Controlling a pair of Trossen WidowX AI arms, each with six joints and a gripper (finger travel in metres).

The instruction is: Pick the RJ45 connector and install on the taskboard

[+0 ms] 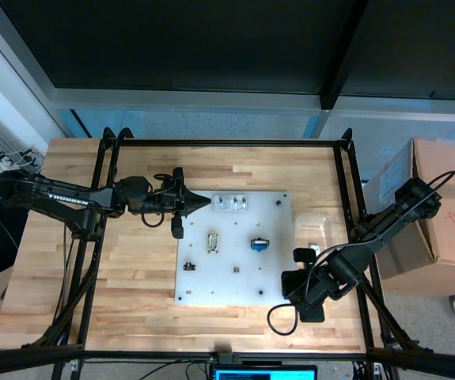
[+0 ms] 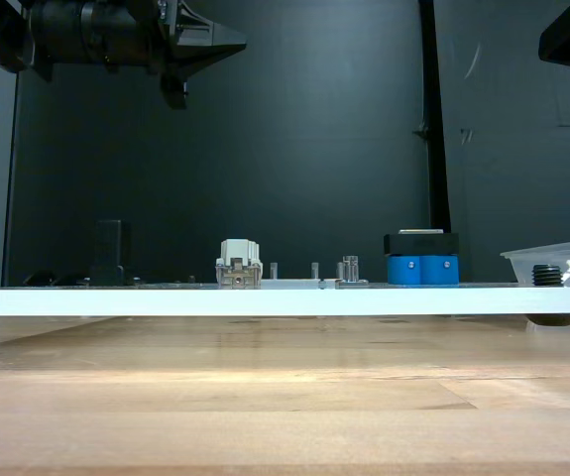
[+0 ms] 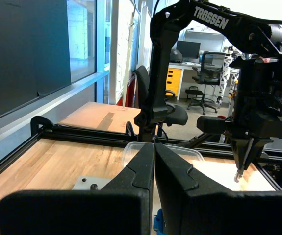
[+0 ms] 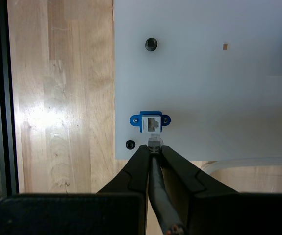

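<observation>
- High view: left gripper (image 1: 199, 203) at left centre, over the taskboard's (image 1: 235, 273) upper-left edge; right gripper (image 1: 289, 285) at lower right, above the board's near-right corner.
- Low view: left gripper in upper left, well above the board.
- Left wrist view: closed, tips pressed together.
- Right wrist view: clamped on the cable of the RJ45 connector (image 4: 154, 140); plug tip at the blue socket (image 4: 150, 121), not in.

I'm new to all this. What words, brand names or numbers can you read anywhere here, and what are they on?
"TROSSEN": white letters on the right arm.
White lettering on the left arm: too small to read.
Red mark on the cardboard box: unreadable.
None on the left gripper, shut over the board's far left corner, or the right gripper, shut on the connector, held clear above the board's right edge.
</observation>
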